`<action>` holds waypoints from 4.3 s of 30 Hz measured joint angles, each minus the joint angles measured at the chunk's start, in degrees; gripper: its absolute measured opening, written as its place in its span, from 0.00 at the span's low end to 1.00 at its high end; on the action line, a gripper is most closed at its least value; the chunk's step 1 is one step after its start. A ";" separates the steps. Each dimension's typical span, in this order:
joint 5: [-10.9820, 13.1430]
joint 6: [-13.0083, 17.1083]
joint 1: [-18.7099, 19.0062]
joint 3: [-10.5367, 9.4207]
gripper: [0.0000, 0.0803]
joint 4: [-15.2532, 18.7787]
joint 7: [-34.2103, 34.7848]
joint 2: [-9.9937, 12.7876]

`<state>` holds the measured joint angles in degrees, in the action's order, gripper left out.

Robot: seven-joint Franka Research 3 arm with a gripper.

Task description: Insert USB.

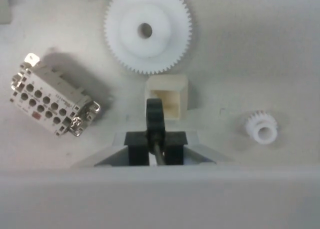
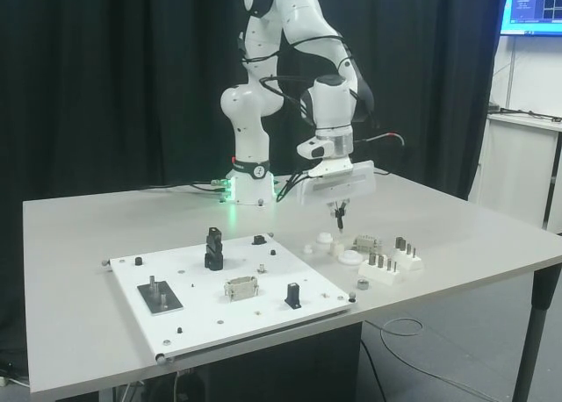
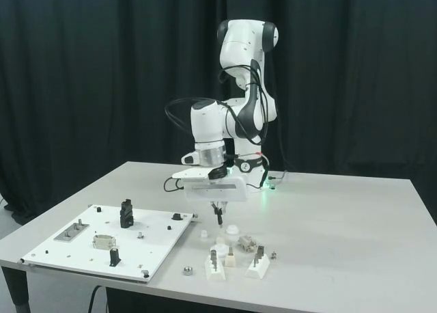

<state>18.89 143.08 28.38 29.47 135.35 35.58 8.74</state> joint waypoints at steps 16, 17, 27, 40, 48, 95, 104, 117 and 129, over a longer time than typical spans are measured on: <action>-4.02 -2.84 0.00 0.16 0.08 -1.53 3.14 -0.79; -4.12 -2.97 0.00 0.16 0.08 -1.61 3.27 -0.80; -4.89 -3.59 0.00 0.16 0.08 -2.12 3.64 -0.81; -5.34 -3.67 0.00 0.17 0.08 -2.24 3.76 -0.81; -6.11 -3.67 0.00 0.22 0.08 -2.39 4.19 -0.81; -19.69 -3.59 -2.39 1.27 0.08 -11.80 -1.68 0.85; -19.71 -3.61 -4.55 1.26 0.08 -16.37 -2.04 3.22; -19.05 -4.47 -7.63 1.00 0.08 -23.09 9.07 6.72; -18.09 -5.88 -11.13 -0.29 0.08 -28.26 13.07 10.03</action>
<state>0.80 137.20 17.25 29.19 107.10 48.65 18.76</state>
